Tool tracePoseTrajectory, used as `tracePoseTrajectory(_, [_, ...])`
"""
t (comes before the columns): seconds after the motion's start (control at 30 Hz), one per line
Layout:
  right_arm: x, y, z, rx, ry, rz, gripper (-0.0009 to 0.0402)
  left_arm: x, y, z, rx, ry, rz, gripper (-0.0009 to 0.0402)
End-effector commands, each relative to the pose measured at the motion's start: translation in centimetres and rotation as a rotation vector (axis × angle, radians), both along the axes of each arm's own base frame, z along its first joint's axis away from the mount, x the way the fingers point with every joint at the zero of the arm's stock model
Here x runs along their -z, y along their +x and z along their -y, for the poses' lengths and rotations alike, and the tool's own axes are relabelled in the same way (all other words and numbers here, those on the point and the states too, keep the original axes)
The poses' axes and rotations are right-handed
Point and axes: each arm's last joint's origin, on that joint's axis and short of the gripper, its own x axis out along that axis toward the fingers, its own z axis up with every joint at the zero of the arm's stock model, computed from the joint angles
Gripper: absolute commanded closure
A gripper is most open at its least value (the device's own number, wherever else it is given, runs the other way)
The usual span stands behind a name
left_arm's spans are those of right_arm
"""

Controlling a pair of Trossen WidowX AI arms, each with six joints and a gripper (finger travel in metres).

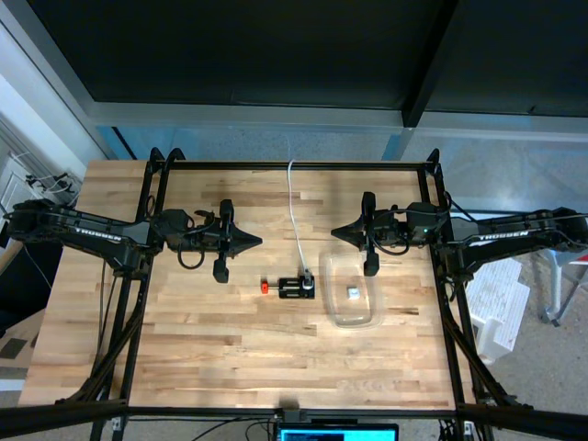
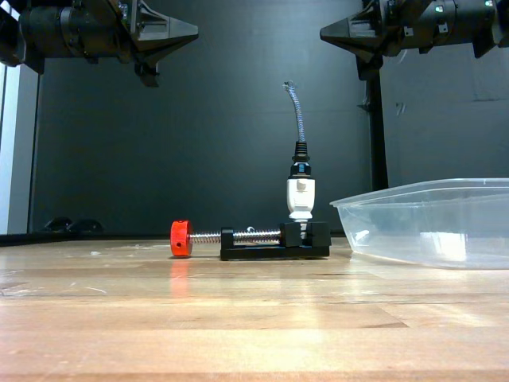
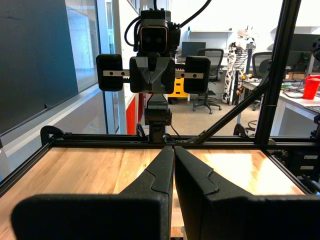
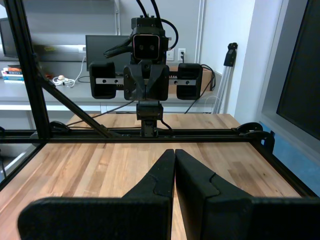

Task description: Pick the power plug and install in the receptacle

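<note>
We logged the left gripper [image 2: 196,33] high above the vise [image 2: 274,239] and off to its left, fingers pressed together with nothing between them; the red knob [image 2: 180,238] stuck out from the vise's left end; the white receptacle [image 2: 300,198] stood upright in the vise's right-hand jaws; the black power plug [image 2: 300,161] sat seated on top of the receptacle with no gripper touching it; its braided cable [image 2: 298,111] rose straight up from the vise and curled left at the tip; the right gripper [image 2: 322,33] hung high above the vise and slightly to its right, fingers closed flat together and empty; the clear tray [image 2: 413,231] lay just right of the vise; inside it we saw only the white block [image 1: 353,292].
</note>
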Motion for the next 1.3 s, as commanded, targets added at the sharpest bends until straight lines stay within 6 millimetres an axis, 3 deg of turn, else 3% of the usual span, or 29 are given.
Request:
tracePoseTrajectory(0.03, [-0.02, -0.15, 0.0, 0.002, 0.001, 0.01, 0.0393, 0.0, 0.01, 0.0, 0.0, 0.0, 0.0, 0.0393])
tracePoseTrajectory(1.3, [0.65, -0.27, -0.09, -0.024, 0.001, 0.022, 0.0393, 0.0, 0.01, 0.0, 0.0, 0.0, 0.0, 0.0393])
